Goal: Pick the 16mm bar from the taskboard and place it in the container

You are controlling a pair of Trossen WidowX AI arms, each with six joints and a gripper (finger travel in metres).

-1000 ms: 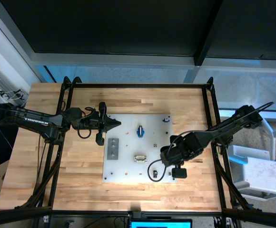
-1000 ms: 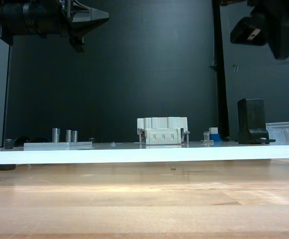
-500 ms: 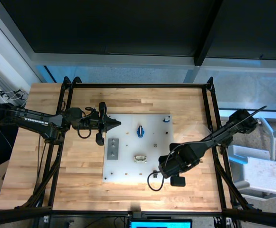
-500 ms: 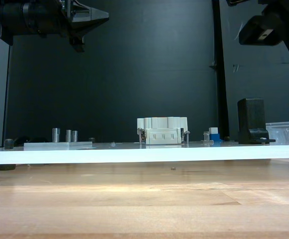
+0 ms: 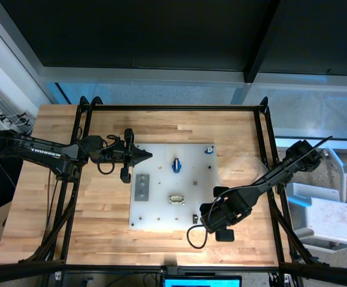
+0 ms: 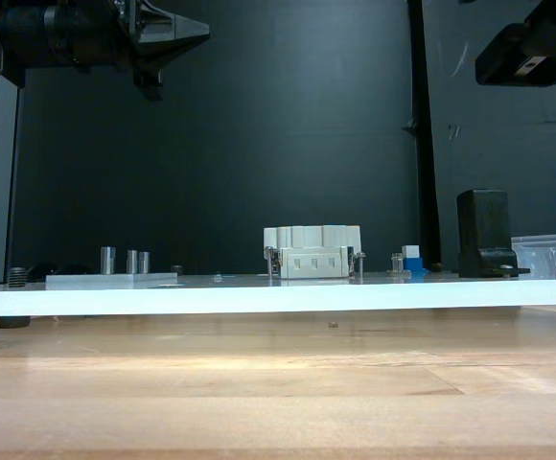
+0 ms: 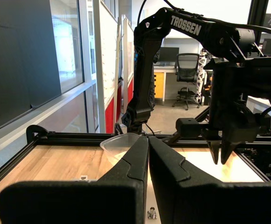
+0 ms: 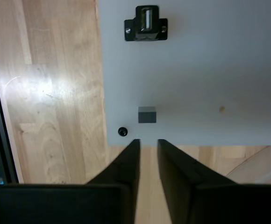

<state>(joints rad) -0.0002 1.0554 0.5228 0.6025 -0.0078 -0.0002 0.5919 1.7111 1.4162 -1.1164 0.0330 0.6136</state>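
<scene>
Two grippers hang above the table, neither holding anything. Left gripper point(image 5: 146, 155) is high over the far left corner of the taskboard point(image 5: 161, 209), its fingers pressed together. Right gripper point(image 8: 148, 141) is raised at the board's near right corner and points straight down, its fingers a narrow gap apart with nothing between them. A small black part point(image 8: 146, 23), a little grey cube point(image 8: 147, 114) and a black screw head point(image 8: 122, 131) sit on the board just beyond its tips. Three short metal bars point(image 6: 129, 261) stand upright in the grey holed block point(image 5: 142, 186) on the board's left side; which of them is the 16mm bar cannot be told. The clear container point(image 6: 550, 255) sits on the wood right of the board, toward the far side, well apart from the block
</scene>
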